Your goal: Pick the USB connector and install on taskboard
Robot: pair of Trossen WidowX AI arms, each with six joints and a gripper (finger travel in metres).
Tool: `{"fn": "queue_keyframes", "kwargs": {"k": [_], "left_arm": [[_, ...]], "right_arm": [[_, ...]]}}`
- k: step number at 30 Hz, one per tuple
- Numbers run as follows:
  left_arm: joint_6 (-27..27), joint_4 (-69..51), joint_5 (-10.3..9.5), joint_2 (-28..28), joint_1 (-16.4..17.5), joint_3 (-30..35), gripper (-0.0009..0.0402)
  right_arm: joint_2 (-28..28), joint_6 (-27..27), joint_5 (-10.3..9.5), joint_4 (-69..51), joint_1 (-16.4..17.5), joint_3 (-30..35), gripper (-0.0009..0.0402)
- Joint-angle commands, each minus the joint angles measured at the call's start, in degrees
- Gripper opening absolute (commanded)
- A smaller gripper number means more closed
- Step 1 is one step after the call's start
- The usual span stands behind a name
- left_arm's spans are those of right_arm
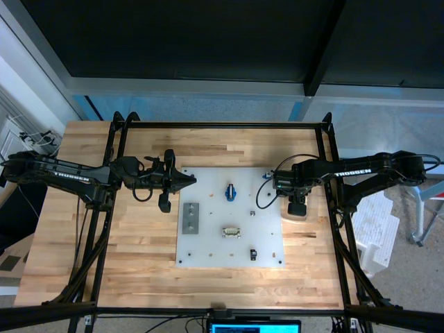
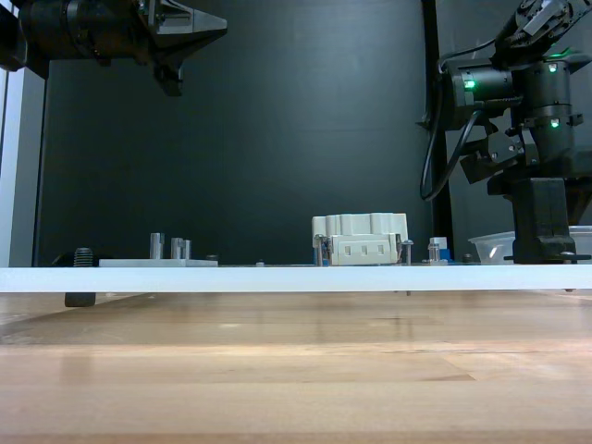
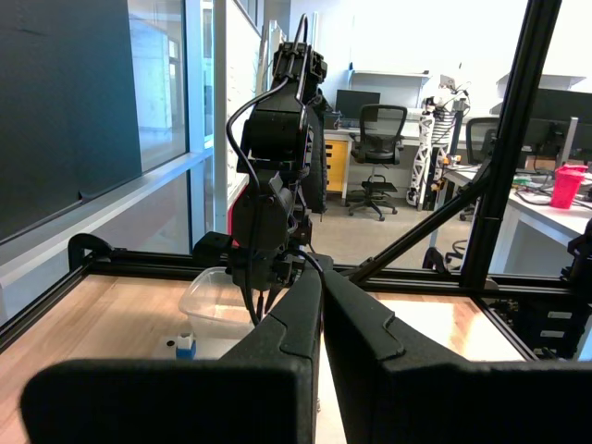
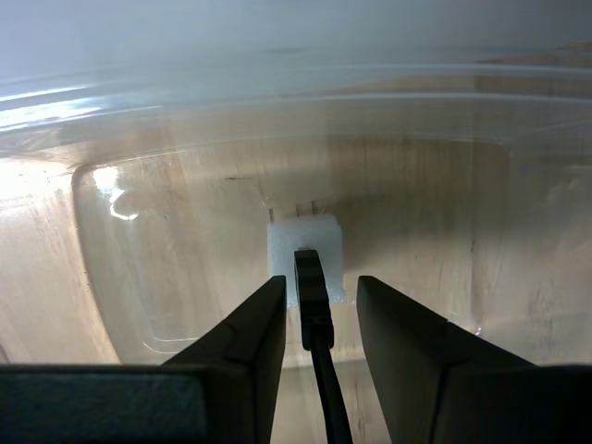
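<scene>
The USB connector [image 4: 305, 242], a small white block with a black body and cable [image 4: 314, 310], lies on the floor of the clear plastic tray [image 4: 139, 305]. My right gripper [image 4: 319, 310] is lowered into that tray [image 1: 297, 211] just off the taskboard's right edge. It is open, with a finger on each side of the black body and a gap to both. The white taskboard [image 1: 208, 243] carries a tiny black socket [image 1: 254, 254] near its front right. My left gripper [image 1: 191, 180] hangs shut and high over the board's left rear corner, holding nothing.
A grey metal block [image 1: 190, 218], a blue fitting [image 1: 231, 191] and a silver multi-pin connector [image 1: 231, 232] stand on the board. A small blue-and-white part [image 1: 266, 176] sits by its right rear corner. Black frame rails [image 1: 222, 125] ring the wooden table.
</scene>
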Motion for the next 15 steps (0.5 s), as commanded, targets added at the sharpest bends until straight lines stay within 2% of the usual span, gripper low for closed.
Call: {"fn": "queue_keyframes", "kwargs": {"k": [1, 11, 15], "left_arm": [[0.02, 0.02, 0.02, 0.02, 0.02, 0.04, 0.0000], [0.02, 0.02, 0.02, 0.02, 0.02, 0.02, 0.0000], [0.02, 0.02, 0.02, 0.02, 0.00, 0.02, 0.0000]], "right_arm": [[-0.04, 0.00, 0.00, -0.02, 0.00, 0.02, 0.0082], [-0.96, -0.02, -0.04, -0.02, 0.00, 0.02, -0.0004], [-1.92, 0.04, -0.02, -0.02, 0.00, 0.02, 0.0003]]}}
